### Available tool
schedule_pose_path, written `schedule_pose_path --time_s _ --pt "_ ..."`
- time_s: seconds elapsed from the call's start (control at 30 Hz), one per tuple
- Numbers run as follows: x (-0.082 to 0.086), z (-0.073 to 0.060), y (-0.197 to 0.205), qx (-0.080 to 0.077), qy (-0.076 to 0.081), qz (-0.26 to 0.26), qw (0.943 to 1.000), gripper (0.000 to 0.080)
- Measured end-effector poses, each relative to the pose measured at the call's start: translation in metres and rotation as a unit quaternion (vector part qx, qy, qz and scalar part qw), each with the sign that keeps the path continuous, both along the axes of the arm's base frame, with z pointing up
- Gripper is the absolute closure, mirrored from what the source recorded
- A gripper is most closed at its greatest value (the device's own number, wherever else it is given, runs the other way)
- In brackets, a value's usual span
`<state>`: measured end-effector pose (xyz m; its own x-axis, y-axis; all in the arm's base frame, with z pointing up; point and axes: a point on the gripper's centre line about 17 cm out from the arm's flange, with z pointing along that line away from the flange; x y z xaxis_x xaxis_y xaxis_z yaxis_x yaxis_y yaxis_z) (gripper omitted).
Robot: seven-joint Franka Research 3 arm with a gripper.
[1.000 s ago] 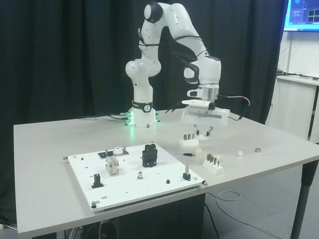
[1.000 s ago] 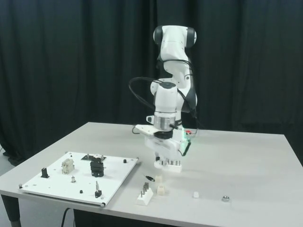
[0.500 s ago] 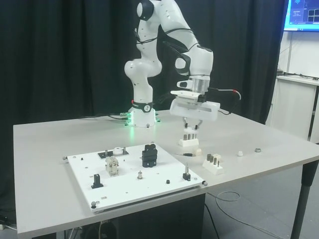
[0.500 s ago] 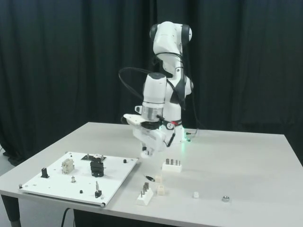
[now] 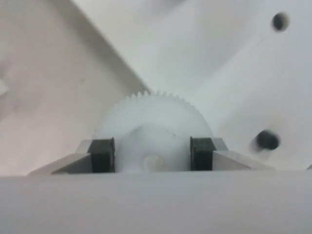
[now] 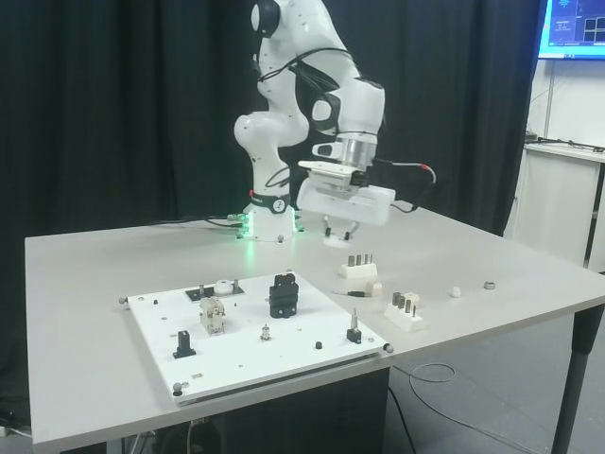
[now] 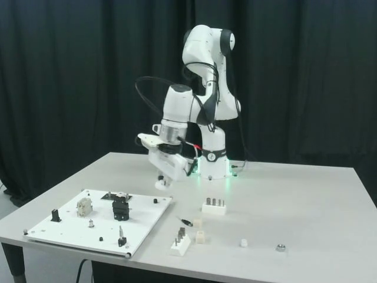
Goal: Insert large gear.
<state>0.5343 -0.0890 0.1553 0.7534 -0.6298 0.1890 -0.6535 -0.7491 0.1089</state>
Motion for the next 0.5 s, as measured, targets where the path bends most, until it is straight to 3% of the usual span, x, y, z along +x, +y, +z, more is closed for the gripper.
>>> schedule_pose_path --time_s 0.5 --pt "-0.003 0.015 -0.073 -0.014 -0.003 0.009 0.9999 0.0473"
